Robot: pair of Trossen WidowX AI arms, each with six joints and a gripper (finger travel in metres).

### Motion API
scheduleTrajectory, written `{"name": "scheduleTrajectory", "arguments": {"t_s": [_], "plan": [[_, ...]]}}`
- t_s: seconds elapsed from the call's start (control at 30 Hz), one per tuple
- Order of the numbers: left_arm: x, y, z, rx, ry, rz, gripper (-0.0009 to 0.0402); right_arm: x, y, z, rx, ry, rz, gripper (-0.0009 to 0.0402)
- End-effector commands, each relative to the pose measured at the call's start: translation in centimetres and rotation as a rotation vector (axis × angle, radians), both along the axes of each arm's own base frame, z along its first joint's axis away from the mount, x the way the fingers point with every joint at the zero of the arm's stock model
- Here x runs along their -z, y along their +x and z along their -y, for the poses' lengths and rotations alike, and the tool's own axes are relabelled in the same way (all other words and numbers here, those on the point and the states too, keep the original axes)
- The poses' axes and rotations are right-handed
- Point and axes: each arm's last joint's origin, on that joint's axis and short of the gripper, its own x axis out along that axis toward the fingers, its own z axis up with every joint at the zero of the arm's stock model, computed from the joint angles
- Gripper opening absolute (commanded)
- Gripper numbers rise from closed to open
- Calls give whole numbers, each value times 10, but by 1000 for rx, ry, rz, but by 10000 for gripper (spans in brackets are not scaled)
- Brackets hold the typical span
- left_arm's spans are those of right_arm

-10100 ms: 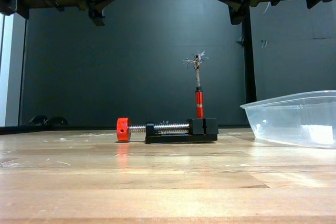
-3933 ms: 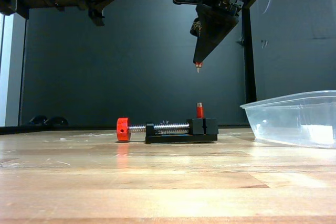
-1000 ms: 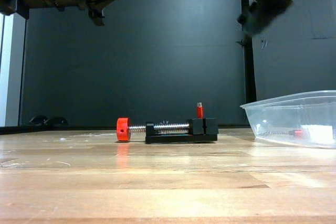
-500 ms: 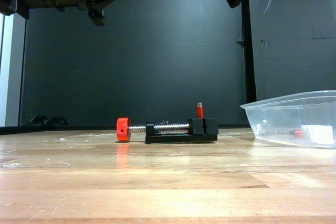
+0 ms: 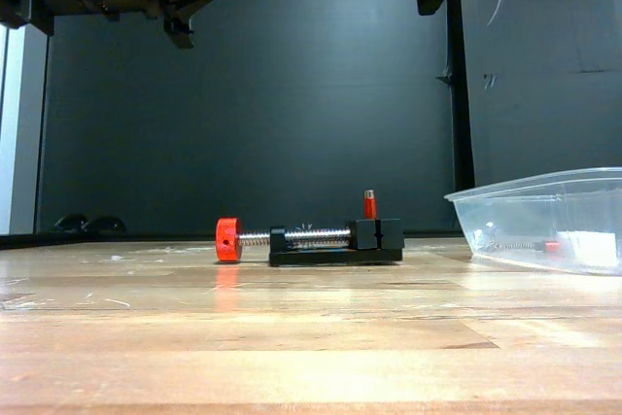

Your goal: Remove the RCA connector from the receptacle and place in the container

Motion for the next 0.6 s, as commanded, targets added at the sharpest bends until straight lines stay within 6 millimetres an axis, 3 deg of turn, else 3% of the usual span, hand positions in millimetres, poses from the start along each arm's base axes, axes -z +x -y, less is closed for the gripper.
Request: {"name": "scheduleTrajectory", "arguments": {"t_s": [0.03, 0.23, 0.6], "plan": [[0, 0, 0, 0, 0, 0, 0, 7, -3, 0, 8, 12, 9, 0], [0, 0, 0, 0, 0, 0, 0, 22, -5, 1, 7, 17, -31, 0], [0, 0, 0, 0, 0, 0, 0, 31, -7, 8, 9, 16, -2, 0]]}}
